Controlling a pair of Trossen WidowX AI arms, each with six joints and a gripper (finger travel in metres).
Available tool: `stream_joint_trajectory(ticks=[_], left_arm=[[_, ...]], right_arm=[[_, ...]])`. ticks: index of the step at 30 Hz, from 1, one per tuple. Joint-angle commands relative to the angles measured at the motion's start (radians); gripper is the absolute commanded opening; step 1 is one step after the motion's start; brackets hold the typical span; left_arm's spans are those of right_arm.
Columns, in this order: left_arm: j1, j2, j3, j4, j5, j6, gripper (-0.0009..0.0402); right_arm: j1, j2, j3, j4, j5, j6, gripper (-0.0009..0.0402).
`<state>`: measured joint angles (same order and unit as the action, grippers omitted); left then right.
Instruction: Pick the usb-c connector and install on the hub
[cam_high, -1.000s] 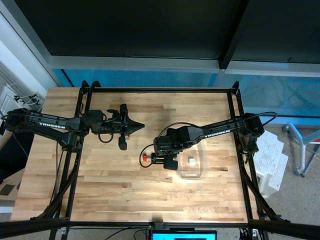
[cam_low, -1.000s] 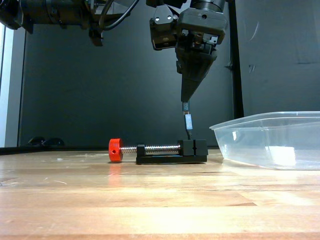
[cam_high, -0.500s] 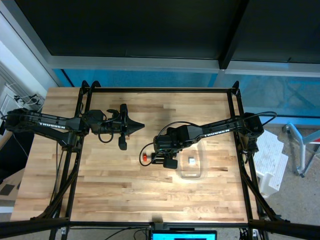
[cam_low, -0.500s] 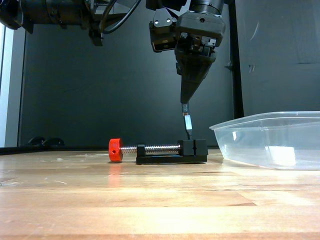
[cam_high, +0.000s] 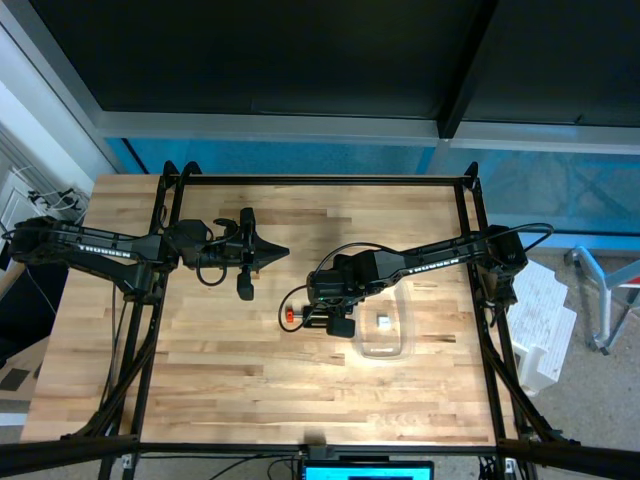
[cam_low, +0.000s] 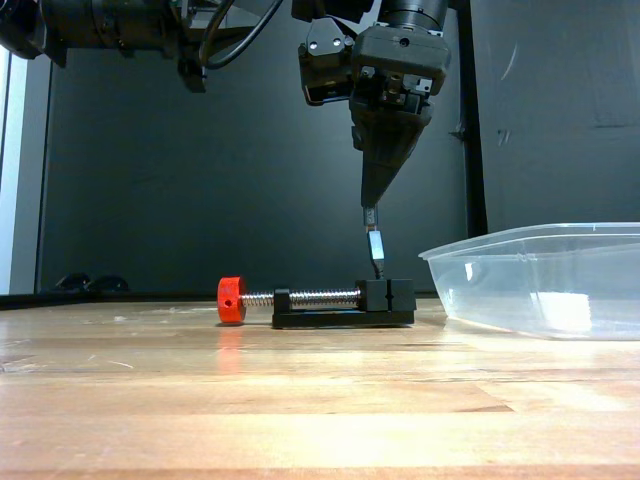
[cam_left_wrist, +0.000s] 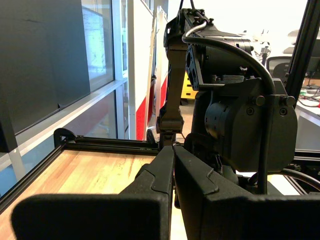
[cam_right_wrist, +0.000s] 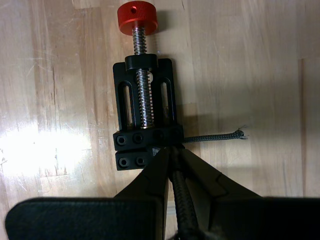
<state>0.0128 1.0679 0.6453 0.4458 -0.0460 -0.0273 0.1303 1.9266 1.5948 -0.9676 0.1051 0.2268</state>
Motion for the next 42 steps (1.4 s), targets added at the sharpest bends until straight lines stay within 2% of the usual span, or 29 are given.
stream_joint_trajectory(ticks=[1,12,23,30,42], left_arm=[[0.000,0.000,0.000,0.000,0.000,0.000,0.0000],[0.000,0.000,0.000,0.000,0.000,0.000,0.0000],[0.000,0.000,0.000,0.000,0.000,0.000,0.0000],[0.000,0.000,0.000,0.000,0.000,0.000,0.0000],[0.000,0.000,0.000,0.000,0.000,0.000,0.0000]], right_arm=[[0.001,0.000,0.000,0.000,0.000,0.001,0.0002],[0.034,-0.009,0.002,-0.010,-0.001,0.012,0.0002],[0.072,-0.024,0.066,-0.075,0.000,0.026,0.0002],[0.074,-0.038,0.086,-0.097,0.000,-0.018,0.0002],[0.071,-0.040,0.128,-0.130,0.000,-0.027,0.0002]])
